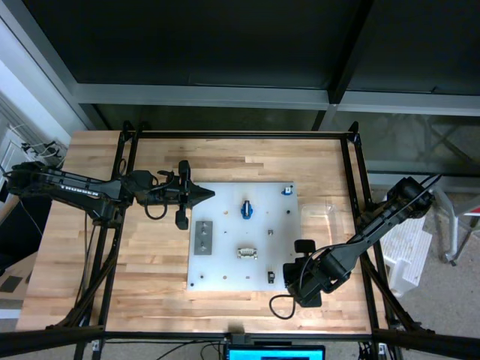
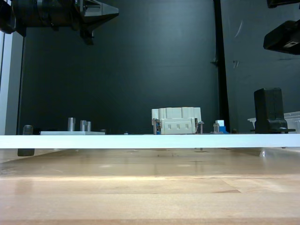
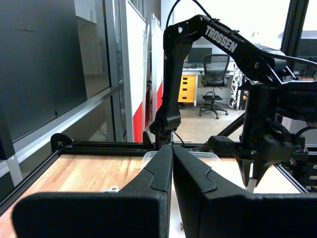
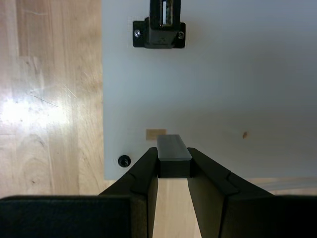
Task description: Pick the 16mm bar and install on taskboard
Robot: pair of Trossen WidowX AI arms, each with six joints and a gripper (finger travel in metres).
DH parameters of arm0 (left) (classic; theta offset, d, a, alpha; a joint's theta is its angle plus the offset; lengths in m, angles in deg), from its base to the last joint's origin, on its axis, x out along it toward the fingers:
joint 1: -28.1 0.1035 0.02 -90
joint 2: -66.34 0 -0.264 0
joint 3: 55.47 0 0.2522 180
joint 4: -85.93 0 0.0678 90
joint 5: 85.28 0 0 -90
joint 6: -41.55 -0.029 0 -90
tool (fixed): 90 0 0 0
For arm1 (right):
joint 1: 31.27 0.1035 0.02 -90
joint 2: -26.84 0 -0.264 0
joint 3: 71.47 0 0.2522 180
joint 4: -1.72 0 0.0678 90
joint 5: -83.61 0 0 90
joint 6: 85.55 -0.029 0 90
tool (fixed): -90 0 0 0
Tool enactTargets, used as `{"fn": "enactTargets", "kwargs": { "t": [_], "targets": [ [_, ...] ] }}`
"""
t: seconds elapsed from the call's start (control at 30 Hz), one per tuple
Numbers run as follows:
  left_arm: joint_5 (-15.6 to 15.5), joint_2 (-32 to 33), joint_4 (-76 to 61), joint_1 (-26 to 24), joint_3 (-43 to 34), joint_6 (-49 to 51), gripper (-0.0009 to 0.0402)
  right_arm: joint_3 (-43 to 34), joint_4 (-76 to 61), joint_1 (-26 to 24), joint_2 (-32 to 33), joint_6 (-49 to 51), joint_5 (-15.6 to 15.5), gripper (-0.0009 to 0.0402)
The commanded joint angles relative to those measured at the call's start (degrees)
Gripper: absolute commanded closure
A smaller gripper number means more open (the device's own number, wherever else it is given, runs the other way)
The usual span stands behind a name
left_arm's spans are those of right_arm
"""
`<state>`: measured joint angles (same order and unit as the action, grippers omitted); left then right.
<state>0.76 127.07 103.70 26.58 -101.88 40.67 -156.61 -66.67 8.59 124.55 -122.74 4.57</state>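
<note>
Above taskboard [image 1: 225, 259], right gripper [image 4: 173, 157] clamps 16mm bar [image 4: 173, 148] near black socket [image 4: 159, 33]; left gripper [image 1: 206, 193] hovers closed over left edge.

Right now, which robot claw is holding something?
The right gripper: it pinches the dark 16mm bar above the near right corner of the white taskboard. The left gripper, raised by the board's far left edge, is shut on nothing.

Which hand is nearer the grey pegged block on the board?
Left. The left hand, shut, hovers beyond the grey pegged block's far end; the right hand, holding the 16mm bar, is over the board's near right corner.
</note>
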Motion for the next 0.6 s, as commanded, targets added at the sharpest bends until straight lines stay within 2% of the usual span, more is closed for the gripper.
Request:
{"fn": "enactTargets", "kwargs": {
  "t": [0.03,0.6],
  "targets": [
    [0.0,0.0,0.0,0.0,0.0,0.0,0.0393,-0.1,0.1,0.2,0.2,-0.6,0.0,0.0393],
    [0.0,0.0,0.0,0.0,0.0,0.0,0.0393,-0.1,1.0,0.9,2.1,-1.4,0.0,0.0393]
  ]
}}
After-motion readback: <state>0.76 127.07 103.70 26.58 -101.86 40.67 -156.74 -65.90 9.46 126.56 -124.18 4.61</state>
